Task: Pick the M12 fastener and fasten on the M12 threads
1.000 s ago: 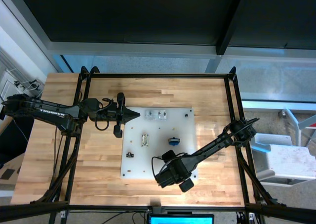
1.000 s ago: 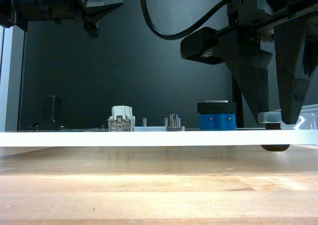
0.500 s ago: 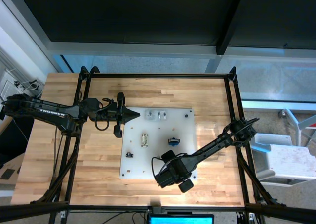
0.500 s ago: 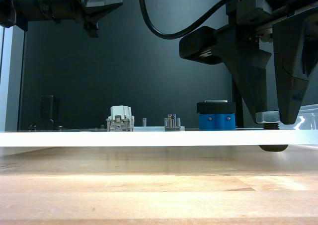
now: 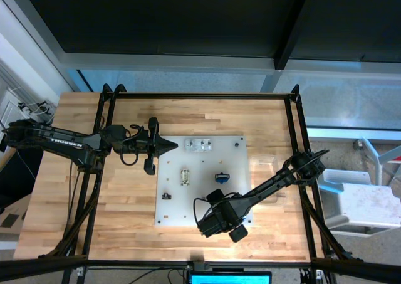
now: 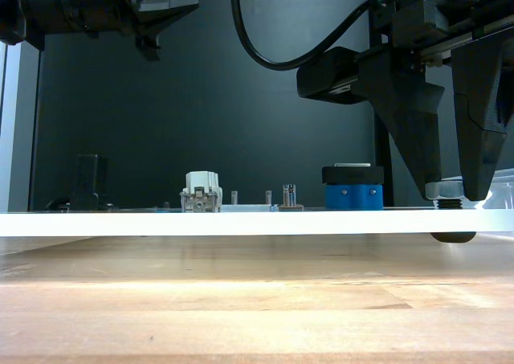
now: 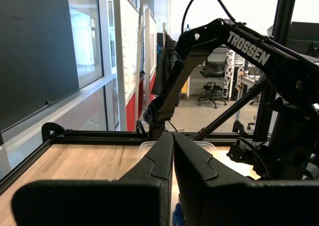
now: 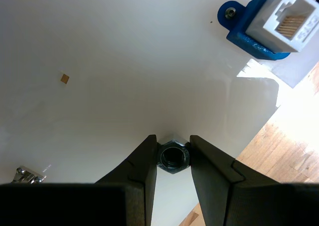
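Note:
My right gripper [image 8: 173,157] is shut on the small silver nut [image 8: 173,156], pinched between its two black fingers [image 8: 143,162] over the white board [image 8: 124,61]. In the low view the nut [image 6: 444,190] sits on top of the black ribbed stud [image 6: 450,204], whose ribs still show beneath it, with the right gripper [image 6: 450,192] pointing straight down. From above, the right gripper [image 5: 219,220] hides the nut and stud at the board's near right edge. My left gripper [image 5: 168,145] hovers at the board's far left, fingers [image 7: 173,153] together on nothing.
On the white board [image 5: 188,199] stand a blue connector block [image 5: 220,178], a white connector [image 5: 184,177] and small fittings. A clear tray [image 5: 268,166] lies right of the board. The black frame [image 5: 294,140] surrounds the wooden table.
The right gripper with the nut has shifted slightly right in the low view, and the board's parts have shifted right with it. The left arm has not moved.

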Action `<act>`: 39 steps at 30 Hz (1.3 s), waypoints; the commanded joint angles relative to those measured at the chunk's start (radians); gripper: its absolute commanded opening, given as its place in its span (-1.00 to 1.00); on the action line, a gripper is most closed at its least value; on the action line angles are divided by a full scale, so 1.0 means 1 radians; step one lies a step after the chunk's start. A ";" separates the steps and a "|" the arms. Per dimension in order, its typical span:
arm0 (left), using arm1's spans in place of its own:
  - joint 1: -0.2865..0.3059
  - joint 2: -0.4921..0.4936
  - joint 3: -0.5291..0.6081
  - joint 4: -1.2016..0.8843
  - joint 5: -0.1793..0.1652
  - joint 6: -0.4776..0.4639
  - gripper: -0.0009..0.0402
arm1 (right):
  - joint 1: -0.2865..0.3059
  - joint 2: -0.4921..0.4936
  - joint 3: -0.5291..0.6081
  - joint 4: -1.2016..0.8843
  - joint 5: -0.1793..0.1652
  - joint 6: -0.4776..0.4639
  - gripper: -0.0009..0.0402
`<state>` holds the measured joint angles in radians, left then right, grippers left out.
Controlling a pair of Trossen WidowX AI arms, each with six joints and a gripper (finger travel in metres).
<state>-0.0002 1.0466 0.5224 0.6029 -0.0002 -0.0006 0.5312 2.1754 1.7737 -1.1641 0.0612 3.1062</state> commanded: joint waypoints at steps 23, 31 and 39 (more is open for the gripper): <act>0.000 0.000 0.000 0.000 0.000 0.000 -0.96 | 0.008 -0.093 0.001 -0.024 0.000 -0.358 -0.04; 0.000 0.000 0.000 0.000 0.000 0.000 -0.96 | 0.010 -0.115 0.001 -0.074 0.021 -0.850 -0.11; 0.000 0.000 0.000 0.000 0.000 0.000 -0.96 | 0.011 -0.116 0.001 -0.065 0.029 -1.196 -0.20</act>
<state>-0.0002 1.0466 0.5224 0.6029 -0.0006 -0.0006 0.5415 2.0598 1.7737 -1.2301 0.0875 1.9556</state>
